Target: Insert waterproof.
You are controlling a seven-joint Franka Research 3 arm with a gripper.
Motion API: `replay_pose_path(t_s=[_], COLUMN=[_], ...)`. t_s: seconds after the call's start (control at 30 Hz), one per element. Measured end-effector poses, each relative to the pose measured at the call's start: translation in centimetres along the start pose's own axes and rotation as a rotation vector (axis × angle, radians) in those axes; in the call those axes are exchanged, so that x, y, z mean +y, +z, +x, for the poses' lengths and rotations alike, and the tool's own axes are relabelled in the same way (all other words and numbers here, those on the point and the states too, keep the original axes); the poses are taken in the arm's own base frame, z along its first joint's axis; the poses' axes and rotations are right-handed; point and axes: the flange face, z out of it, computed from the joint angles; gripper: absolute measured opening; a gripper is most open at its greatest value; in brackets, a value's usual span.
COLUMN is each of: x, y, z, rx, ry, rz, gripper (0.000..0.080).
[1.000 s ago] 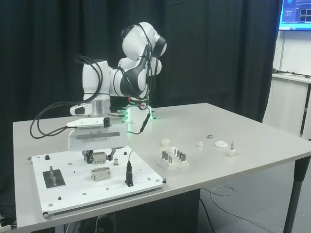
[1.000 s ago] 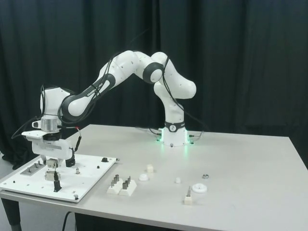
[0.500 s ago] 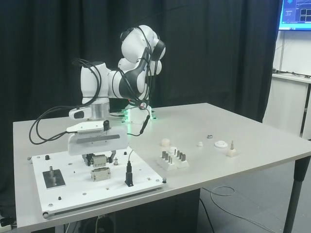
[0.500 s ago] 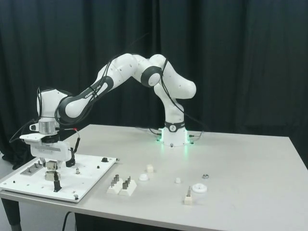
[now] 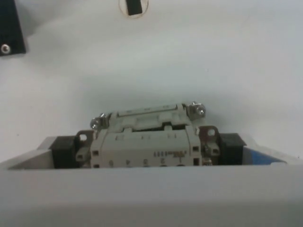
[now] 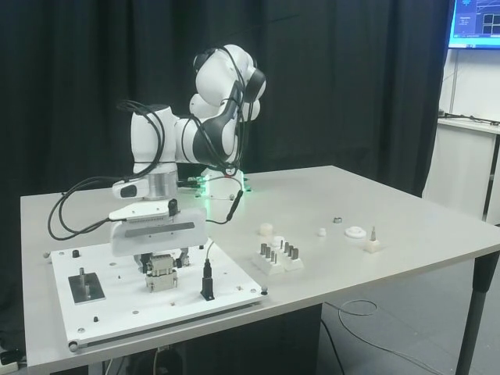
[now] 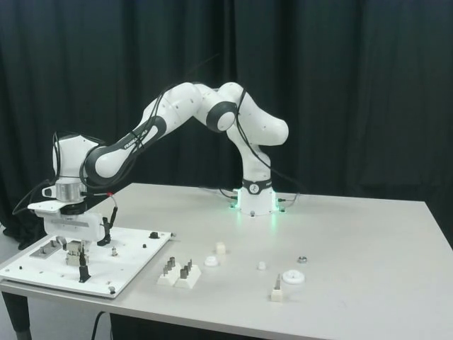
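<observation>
**Operator:** Wrist view first: I see the waterproof connector (image 5: 151, 144) clamped between the black fingers (image 5: 64, 152), directly above its socket (image 5: 147, 113) on the white board (image 5: 213, 61).

**Colleague:** And the first room view?

**Operator:** The gripper (image 6: 160, 262) hangs low over the board (image 6: 234, 293); connector (image 6: 160, 266) seems touching the socket, but I cannot tell seating.

**Colleague:** Second room view?

**Operator:** Same place (image 7: 73, 249). I judge I must keep it level and press straight down, slowly.
</observation>
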Motion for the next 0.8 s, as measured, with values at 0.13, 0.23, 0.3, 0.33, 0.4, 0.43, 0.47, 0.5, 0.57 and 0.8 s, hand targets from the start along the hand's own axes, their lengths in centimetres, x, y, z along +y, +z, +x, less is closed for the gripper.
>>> replay_pose_path(t_s=[0.13,0.23,0.3,0.33,0.4,0.43,0.47,0.5,0.57,0.8], x=[-0.04,-0.06,-0.06,-0.06,-0.04,-0.01,0.02,0.04,0.00,0.00], y=[0.03,0.02,0.03,0.03,0.03,0.05,0.11,0.16,0.17,0.19], z=[0.07,0.11,0.15,0.17,0.20,0.22,0.22,0.22,0.25,0.29], rx=[-0.005,-0.010,-0.012,-0.012,-0.012,-0.012,-0.013,-0.013,-0.014,-0.018], ry=[-0.002,-0.005,-0.014,-0.022,-0.042,-0.050,-0.055,-0.058,-0.063,-0.066], rz=[0.000,0.000,0.000,0.000,0.000,0.000,0.000,-0.001,-0.001,-0.001], gripper=[0.0623,0.0623,0.0623,0.0623,0.0623,0.0623,0.0623,0.0623,0.0623,0.0623])
